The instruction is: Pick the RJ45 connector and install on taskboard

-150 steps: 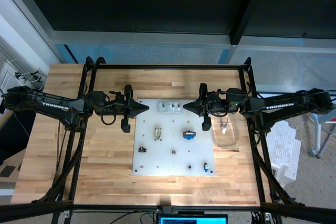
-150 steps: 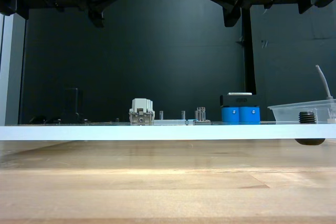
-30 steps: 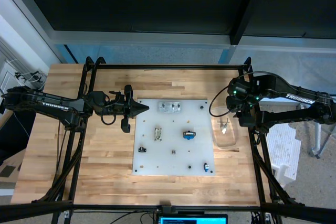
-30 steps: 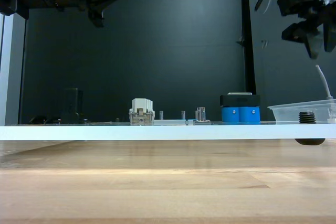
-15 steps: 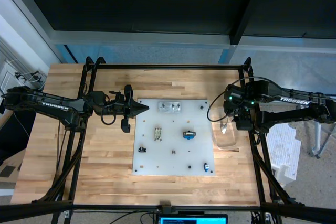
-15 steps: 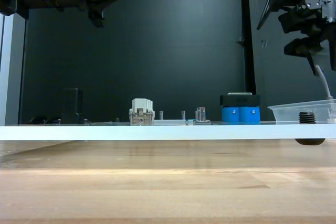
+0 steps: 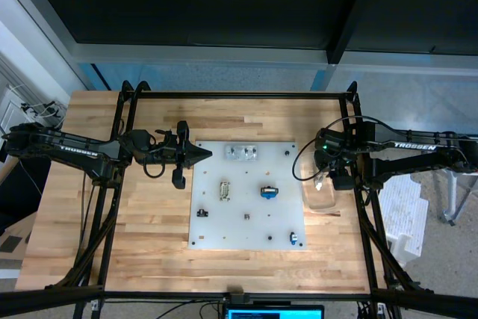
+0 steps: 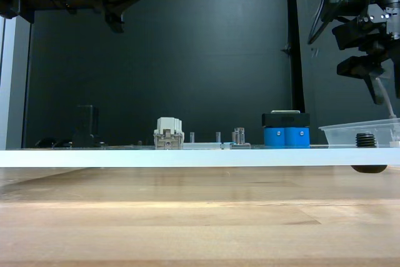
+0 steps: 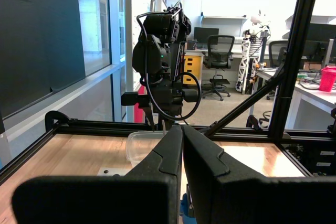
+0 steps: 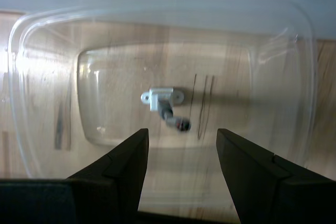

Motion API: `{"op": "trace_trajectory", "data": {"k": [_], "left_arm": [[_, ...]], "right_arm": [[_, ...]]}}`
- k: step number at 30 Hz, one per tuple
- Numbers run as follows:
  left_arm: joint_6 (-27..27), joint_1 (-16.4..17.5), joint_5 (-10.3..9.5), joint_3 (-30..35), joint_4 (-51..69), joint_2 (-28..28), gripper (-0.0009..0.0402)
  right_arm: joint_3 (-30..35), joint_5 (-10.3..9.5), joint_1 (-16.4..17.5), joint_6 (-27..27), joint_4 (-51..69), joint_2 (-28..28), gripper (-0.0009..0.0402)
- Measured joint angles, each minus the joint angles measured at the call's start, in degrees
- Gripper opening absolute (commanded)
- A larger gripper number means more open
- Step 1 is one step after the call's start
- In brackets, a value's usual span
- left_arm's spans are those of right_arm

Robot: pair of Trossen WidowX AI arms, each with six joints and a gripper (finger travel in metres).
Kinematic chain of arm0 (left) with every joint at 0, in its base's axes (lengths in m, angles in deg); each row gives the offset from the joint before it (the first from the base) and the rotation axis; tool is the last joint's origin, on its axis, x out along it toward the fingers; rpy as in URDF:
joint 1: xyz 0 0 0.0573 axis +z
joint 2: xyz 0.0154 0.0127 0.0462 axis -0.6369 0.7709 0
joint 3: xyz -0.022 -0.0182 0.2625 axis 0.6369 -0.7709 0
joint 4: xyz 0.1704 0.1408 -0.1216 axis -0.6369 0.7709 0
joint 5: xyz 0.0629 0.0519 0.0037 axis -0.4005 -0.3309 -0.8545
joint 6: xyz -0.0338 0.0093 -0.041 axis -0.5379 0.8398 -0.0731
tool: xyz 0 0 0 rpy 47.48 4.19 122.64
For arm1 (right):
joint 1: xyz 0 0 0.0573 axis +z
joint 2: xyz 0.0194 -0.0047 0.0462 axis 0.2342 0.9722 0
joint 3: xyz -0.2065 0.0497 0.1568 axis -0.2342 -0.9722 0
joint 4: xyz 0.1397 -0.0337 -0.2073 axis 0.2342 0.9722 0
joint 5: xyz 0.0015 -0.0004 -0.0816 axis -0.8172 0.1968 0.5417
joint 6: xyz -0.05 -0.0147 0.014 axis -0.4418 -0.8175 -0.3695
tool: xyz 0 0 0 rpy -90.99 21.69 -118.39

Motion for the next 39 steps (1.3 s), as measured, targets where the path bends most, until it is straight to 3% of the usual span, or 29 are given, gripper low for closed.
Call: {"op": "trace_trajectory", "data": {"k": [18, 24, 39], "left_arm": [[0.0, 0.0, 0.0, -0.02, 0.0, 0.0, 0.0], [0.0, 0.0, 0.0, 0.0, 0.0, 0.0, 0.0], [0.0, -0.02, -0.02, 0.0, -0.02, 0.0, 0.0]], "right_arm": [[-1.01, -0.09, 3.13, 0.42, -2.49, 4.63, 0.0175], [-1.36, 1.36, 3.98, 0.59, -3.21, 6.97, 0.0168], [-1.49, 1.36, 5.27, 0.63, -4.24, 10.14, 0.0169]]}}
